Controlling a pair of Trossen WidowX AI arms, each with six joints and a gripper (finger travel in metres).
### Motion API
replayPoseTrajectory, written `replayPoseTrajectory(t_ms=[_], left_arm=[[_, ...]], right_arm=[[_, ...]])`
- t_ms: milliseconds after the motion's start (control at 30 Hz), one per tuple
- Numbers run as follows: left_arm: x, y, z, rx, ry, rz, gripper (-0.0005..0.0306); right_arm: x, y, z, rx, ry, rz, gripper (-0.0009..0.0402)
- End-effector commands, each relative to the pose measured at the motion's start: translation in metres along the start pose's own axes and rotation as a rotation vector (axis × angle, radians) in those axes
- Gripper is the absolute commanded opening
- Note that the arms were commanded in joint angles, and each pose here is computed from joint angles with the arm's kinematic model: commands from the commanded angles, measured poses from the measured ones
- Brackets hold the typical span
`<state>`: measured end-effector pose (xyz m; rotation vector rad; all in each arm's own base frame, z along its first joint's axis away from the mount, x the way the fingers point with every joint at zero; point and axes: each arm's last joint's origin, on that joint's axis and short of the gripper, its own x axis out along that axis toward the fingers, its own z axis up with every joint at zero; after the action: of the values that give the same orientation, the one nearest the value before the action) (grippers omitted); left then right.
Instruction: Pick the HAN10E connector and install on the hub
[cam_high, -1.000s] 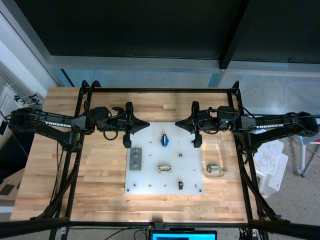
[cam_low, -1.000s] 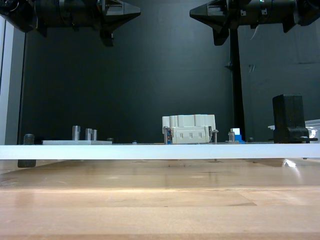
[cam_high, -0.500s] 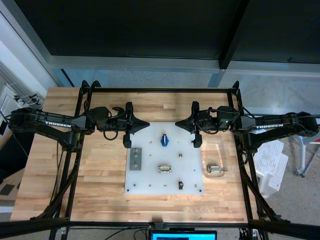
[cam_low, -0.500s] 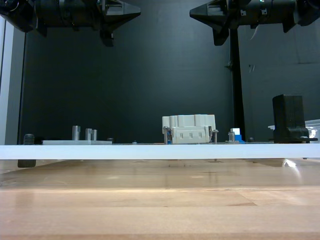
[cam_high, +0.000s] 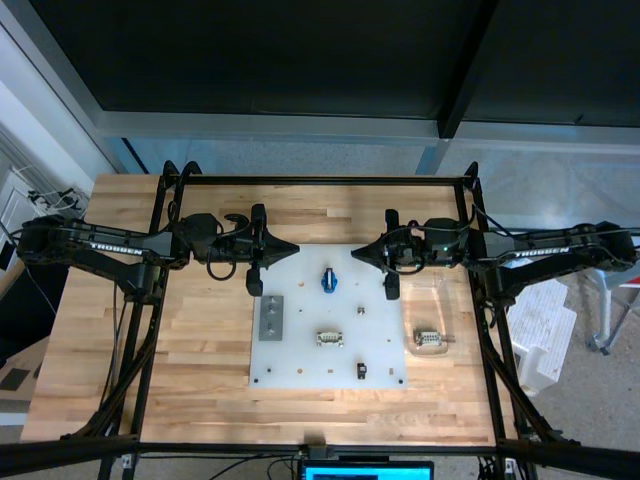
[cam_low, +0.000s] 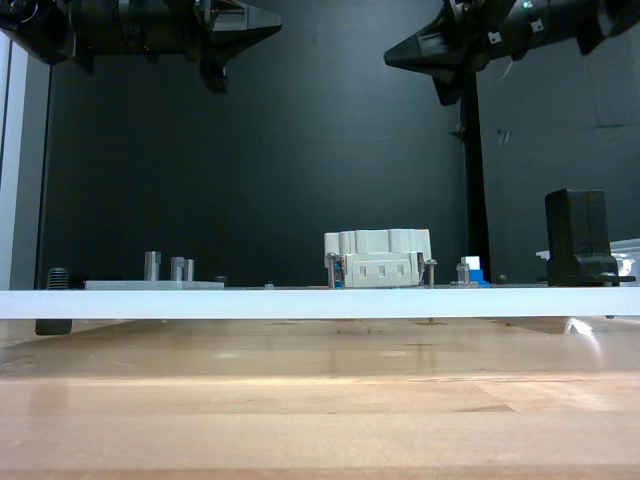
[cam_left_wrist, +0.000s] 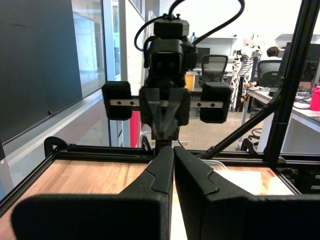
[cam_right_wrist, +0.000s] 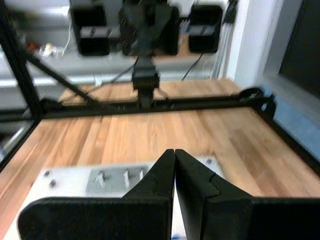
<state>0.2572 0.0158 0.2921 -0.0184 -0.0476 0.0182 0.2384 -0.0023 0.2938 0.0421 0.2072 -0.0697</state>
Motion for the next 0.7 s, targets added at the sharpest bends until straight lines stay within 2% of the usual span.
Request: replayPoseTrajectory(t_ms=[33,133,400,700], left_arm=[[0.000,0.000,0.000,0.000,0.000,0.000,0.0000],[0.000,0.000,0.000,0.000,0.000,0.000,0.0000],[0.000,0.000,0.000,0.000,0.000,0.000,0.0000],[0.000,0.000,0.000,0.000,0.000,0.000,0.0000]], right_arm=[[-0.002,0.005,0.005,-0.011,0.076,0.006,0.0000],[-0.006,0.009,0.007,-0.025,0.156,0.001,0.0000],[-0.016,0.023,0.007,-0.008,0.339,0.039,0.0000],[-0.034,0.037,-0.001,0.000,0.570,0.053,0.0000]])
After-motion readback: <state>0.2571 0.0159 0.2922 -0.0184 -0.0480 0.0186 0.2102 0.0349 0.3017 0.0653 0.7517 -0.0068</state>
